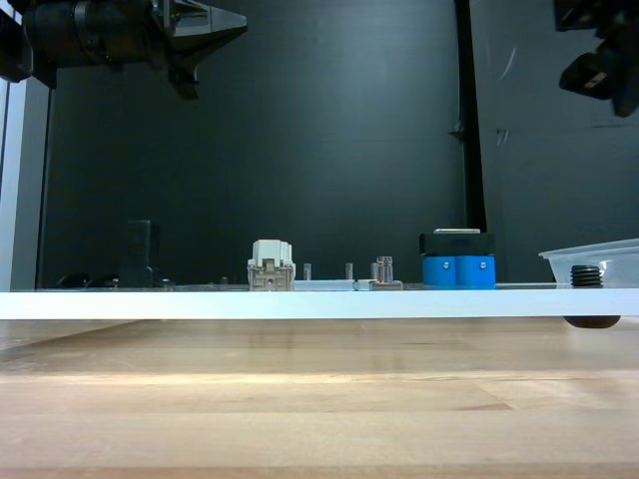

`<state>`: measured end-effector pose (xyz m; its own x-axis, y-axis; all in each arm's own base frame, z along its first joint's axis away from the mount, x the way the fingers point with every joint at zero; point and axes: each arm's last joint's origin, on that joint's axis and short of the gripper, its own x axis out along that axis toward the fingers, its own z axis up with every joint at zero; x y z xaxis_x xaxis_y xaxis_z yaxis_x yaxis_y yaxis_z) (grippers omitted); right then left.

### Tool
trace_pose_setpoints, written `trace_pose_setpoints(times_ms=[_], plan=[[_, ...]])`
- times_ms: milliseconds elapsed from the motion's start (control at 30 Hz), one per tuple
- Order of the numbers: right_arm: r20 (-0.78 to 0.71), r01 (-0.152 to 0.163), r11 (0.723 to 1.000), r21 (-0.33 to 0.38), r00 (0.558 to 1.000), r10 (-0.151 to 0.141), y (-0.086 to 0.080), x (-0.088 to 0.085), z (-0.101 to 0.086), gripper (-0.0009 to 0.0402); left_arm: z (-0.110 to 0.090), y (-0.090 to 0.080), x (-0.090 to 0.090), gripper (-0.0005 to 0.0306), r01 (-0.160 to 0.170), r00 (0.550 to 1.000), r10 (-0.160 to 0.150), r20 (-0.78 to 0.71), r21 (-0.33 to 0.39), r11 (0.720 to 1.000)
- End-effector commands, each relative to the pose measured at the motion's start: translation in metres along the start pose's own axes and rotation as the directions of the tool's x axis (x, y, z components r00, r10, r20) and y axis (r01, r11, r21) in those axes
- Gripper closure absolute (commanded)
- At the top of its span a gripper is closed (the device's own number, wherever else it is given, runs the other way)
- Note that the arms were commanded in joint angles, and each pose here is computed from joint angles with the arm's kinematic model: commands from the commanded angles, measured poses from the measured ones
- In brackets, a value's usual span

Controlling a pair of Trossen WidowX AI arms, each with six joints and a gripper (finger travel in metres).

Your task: Pick the RJ45 connector and install on taskboard

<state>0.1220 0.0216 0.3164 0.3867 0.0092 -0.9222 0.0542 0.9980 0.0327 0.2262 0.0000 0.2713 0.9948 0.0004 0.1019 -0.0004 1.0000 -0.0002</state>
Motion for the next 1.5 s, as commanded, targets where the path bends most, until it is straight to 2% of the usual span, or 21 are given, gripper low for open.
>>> trace_pose_setpoints(times_ms=[33,100,233,433,533,700,867,1033,1233,1333,1500], plan=[[-0.026,-0.007,1.0,0.002,1.0,0.007,0.005,0.0,-0.004,0.0393,0.0,0.0,0.0,0.03,0.0,1.0,0.0,0.0,0.0,1.0],[-0.047,0.007,1.0,0.0,0.999,-0.007,0.008,0.0,-0.007,0.0393,0.0,0.0,0.0,0.03,0.0,1.0,0.0,0.0,0.0,1.0],[-0.105,0.013,1.0,0.01,0.994,-0.012,0.011,0.0,-0.014,0.0393,0.0,0.0,0.0,0.03,0.0,1.0,0.0,-0.001,0.0,1.0],[-0.125,0.012,1.0,-0.012,0.992,-0.013,0.015,0.003,-0.014,0.0383,0.0,0.0,0.0,0.03,0.0,1.0,0.0,0.0,0.0,1.0],[-0.143,0.014,1.0,-0.026,0.989,-0.018,0.019,0.006,-0.012,0.0355,0.0,0.0,0.0,0.03,0.0,1.0,0.0,0.0,0.0,1.0],[-0.163,0.07,0.996,-0.046,0.984,-0.077,0.025,0.014,-0.006,0.029,0.0,0.0,0.0,0.03,0.0,1.0,0.0,0.0,0.0,1.0],[-0.181,0.08,0.996,-0.028,0.98,-0.083,0.027,0.024,-0.007,0.0232,0.0,0.0,0.0,0.03,0.0,1.0,0.0,0.0,0.0,1.0],[-0.178,0.075,0.996,-0.039,0.981,-0.081,0.029,0.038,-0.01,0.0188,0.0,0.0,0.0,0.03,0.0,1.0,0.0,0.0,0.0,1.0],[-0.172,0.073,0.996,-0.046,0.982,-0.08,0.031,0.055,-0.014,0.0157,0.0,0.0,0.0,0.03,0.0,1.0,0.0,0.0,0.0,1.0],[-0.16,0.09,0.995,-0.052,0.982,-0.097,0.031,0.064,-0.017,0.0151,0.0,0.0,0.0,0.03,0.0,1.0,0.0,0.0,0.0,1.0],[-0.151,0.085,0.995,-0.054,0.984,-0.092,0.032,0.076,-0.021,0.0153,0.0,0.0,0.0,0.03,0.0,1.0,0.0,0.0,0.0,1.0]])
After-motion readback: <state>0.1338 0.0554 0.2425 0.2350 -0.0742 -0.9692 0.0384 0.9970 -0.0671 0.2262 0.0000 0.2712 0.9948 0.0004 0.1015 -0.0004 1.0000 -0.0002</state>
